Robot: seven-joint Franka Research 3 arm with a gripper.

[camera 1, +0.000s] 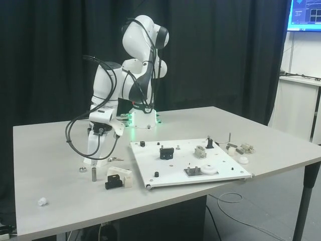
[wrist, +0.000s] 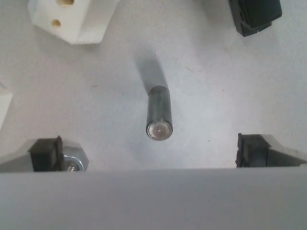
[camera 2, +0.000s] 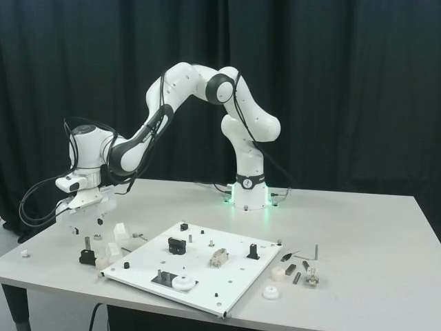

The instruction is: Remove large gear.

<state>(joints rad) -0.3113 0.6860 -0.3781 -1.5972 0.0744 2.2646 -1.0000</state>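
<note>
Hovering above an upright metal peg [wrist: 159,116] on the grey table [camera 1: 45,150], the gripper [wrist: 149,148] has its fingers spread wide apart, one to either side of the peg and touching nothing. In the wrist view a metal nut [wrist: 73,162] lies close by one fingertip, and a white block [wrist: 72,19] and a black part [wrist: 254,15] sit further out.

Taking the peg as clock centre in the first room view, the white assembly board [camera 1: 150,170] lies from about 2 to 4 o'clock, well apart from the gripper. The large gear [camera 1: 208,169] rests on that board, near its front edge, just beside a small grey fixture [camera 1: 192,171]. A small white ball [camera 1: 42,202] lies near 8 o'clock.

Judgement: the gripper stands over loose parts off the board, so the gear is not yet engaged; the open, downward-pointing pose suits a vertical approach, but the arm must first travel across to the board.

A screen [camera 1: 305,15] stands in the room behind; its writing cannot be read. No brand or label is legible on arm or parts.
</note>
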